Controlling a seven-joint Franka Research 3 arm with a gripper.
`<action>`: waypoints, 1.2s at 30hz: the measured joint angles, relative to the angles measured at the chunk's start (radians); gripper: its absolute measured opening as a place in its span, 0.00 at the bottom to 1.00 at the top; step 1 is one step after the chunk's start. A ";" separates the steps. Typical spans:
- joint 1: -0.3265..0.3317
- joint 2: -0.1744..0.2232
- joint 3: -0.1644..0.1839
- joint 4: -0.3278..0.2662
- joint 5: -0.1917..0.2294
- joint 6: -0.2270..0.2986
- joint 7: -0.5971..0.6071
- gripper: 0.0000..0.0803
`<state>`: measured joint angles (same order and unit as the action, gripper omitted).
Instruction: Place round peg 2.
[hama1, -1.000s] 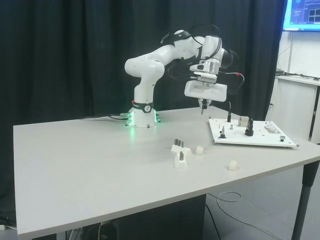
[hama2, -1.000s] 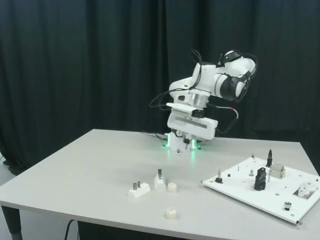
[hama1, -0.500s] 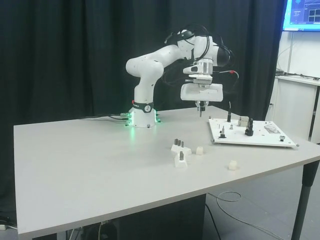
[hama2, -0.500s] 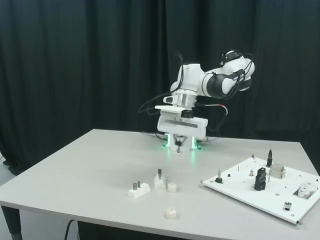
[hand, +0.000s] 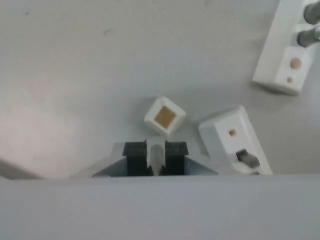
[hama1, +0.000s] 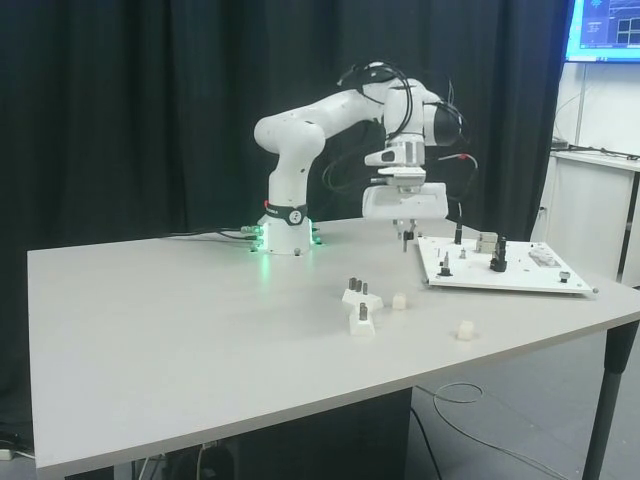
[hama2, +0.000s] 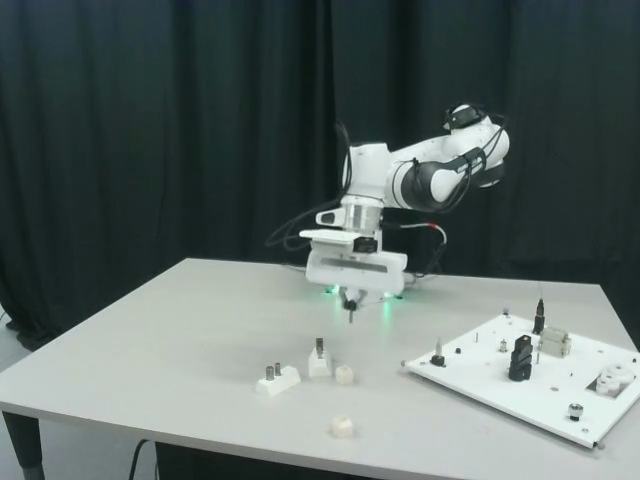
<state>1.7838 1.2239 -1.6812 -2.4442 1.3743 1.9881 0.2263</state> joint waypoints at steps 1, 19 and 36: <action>-0.007 0.000 0.008 0.004 0.010 0.004 -0.006 0.09; -0.124 0.000 0.166 0.113 0.105 0.100 -0.056 0.09; -0.256 0.001 0.298 0.241 0.117 0.140 -0.077 0.09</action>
